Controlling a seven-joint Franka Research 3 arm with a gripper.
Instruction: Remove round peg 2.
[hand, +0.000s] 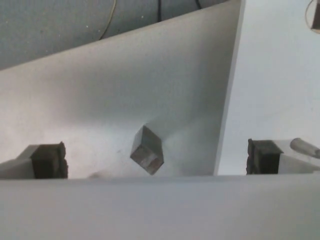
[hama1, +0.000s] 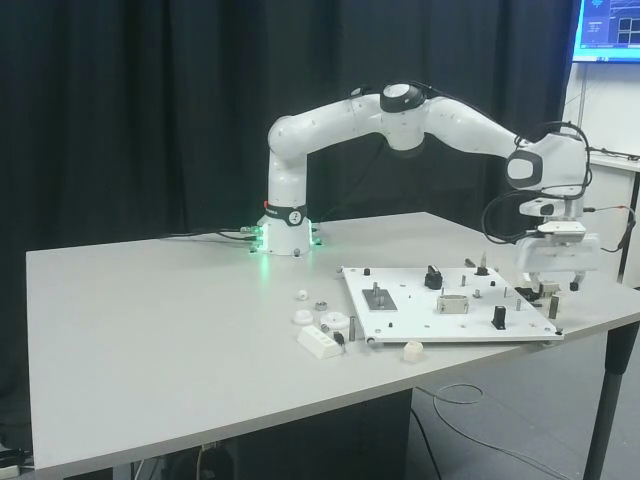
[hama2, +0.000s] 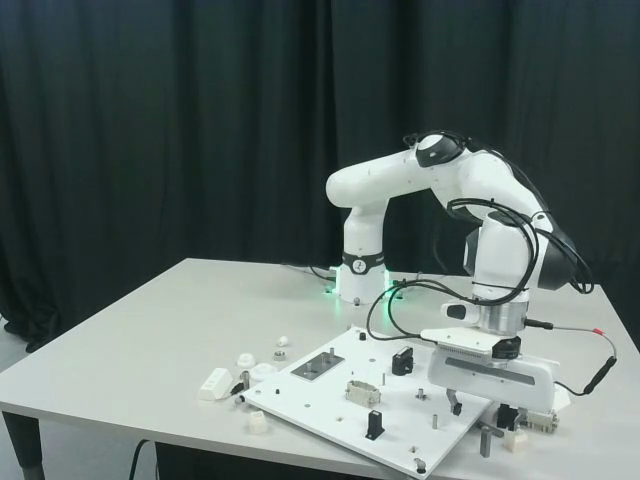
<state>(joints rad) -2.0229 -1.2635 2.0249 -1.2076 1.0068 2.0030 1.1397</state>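
One white arm (hama1: 400, 110), one gripper (hama1: 550, 293), one grey table (hama1: 150, 300), one white board (hama1: 450, 325). On the board: two black upright blocks (hama1: 433, 277), one grey plate (hama1: 380, 300). Off the board's nine o'clock edge in the first room view: four small round white parts (hama1: 300, 317) and one white rectangular block (hama1: 320, 342). At its six o'clock: one white cylinder (hama1: 411, 351). In the wrist view: one square-ended grey peg (hand: 146, 150).

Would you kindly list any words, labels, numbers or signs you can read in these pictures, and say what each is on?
None can be read.
Monitor: it shows some content, too small to read.
Band on the arm's base: a small mark, too blurred to read.
White board and the tool: no lettering visible.
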